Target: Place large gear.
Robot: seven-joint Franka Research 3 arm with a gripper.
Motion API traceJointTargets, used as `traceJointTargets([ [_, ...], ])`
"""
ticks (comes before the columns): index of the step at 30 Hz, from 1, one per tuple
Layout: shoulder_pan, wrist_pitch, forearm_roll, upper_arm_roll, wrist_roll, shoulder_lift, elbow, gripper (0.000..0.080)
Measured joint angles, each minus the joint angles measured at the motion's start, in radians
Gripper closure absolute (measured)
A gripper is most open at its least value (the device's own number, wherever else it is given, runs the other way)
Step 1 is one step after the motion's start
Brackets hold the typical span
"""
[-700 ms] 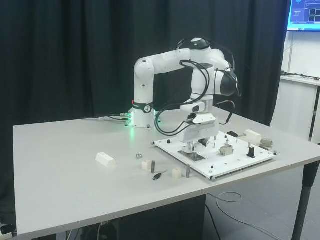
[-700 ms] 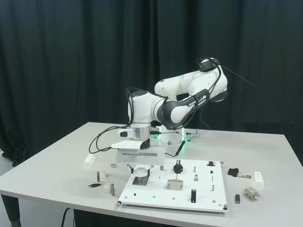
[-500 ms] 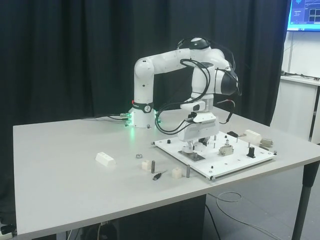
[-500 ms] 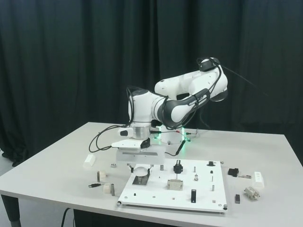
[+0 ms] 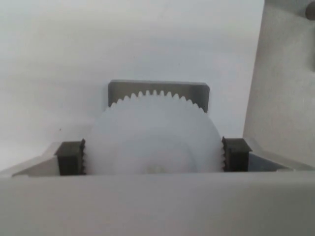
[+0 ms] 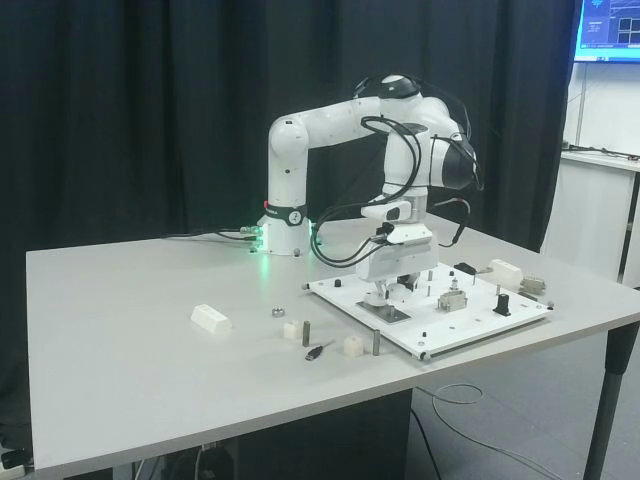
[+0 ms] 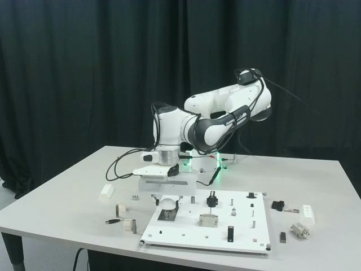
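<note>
Your gripper (image 5: 153, 156) is pinching the large gear (image 5: 153, 135) by its toothed rim, one black ribbed fingertip (image 5: 70, 157) pressed against each side of the white disc. In the wrist view you see the gear over a grey metal plate (image 5: 158, 91), whose far edge shows past the teeth, on the white assembly board (image 5: 123, 44). In the first room view the gripper (image 6: 384, 296) sits just right of the frame's centre, close above that plate (image 6: 387, 312) near the board's (image 6: 470, 325) left part; whether the gear touches the plate you cannot tell. In the second room view the gear (image 7: 167, 201) shows as a small white round shape under the hand, slightly left of centre, above the plate (image 7: 167, 215). To the right on the board stand a grey block (image 7: 207, 219) and a black upright piece (image 7: 230, 232). Left of the board, on the grey table (image 7: 67, 197), lie a few small white blocks (image 7: 106, 192).
</note>
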Motion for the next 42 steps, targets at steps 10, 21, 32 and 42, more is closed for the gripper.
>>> traceJointTargets([
  [10, -0.001, 0.0, -0.001, -0.004, 0.0, 0.0, -0.001, 0.0209],
  [21, -0.027, 0.008, -0.023, -0.016, -0.012, 0.0, -0.015, 0.0209],
  [32, -0.078, 0.014, -0.024, -0.018, -0.108, 0.004, -0.058, 0.0209],
  [42, -0.132, 0.014, 0.015, -0.002, -0.19, 0.007, -0.094, 0.0209],
])
